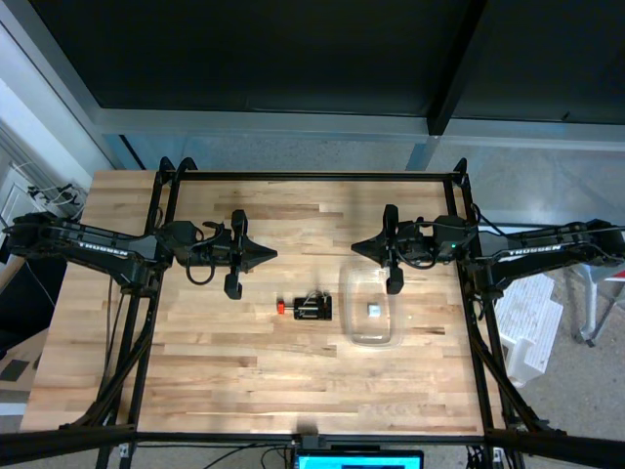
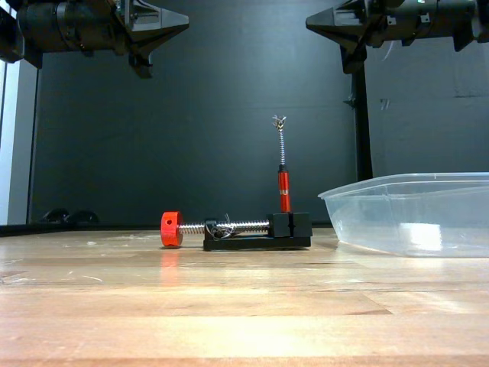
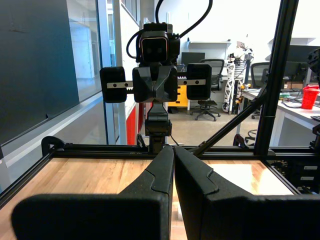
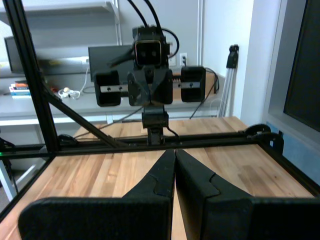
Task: Pick the RCA connector and install on taskboard
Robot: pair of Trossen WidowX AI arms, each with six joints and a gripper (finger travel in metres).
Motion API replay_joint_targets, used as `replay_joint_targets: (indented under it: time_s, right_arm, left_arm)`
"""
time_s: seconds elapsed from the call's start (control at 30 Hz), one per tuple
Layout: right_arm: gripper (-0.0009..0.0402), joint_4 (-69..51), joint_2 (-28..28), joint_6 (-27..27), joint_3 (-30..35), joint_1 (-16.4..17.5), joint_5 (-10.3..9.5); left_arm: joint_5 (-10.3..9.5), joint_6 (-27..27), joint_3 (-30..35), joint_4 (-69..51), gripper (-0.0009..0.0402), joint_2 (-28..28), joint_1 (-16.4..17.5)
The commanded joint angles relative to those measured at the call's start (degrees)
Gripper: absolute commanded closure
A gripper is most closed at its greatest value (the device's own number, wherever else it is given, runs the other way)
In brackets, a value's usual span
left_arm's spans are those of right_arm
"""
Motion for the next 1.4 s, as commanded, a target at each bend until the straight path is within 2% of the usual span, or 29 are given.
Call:
replay_joint_targets:
  time_s: [0.03,1.4]
  right_arm:
    - [0.0393,-0.07,-0.52,-0.13,-0.22,0.02,-0.26]
    - [0.0393,0.85,-0.59,-0.55,-1.51,0.02,0.09]
  left_arm:
    - [0.02,0.02,0.00,0.02,0.0393,0.02,0.00]
    - [0.02,0.02,0.00,0.02,0.0393,0.00,0.00]
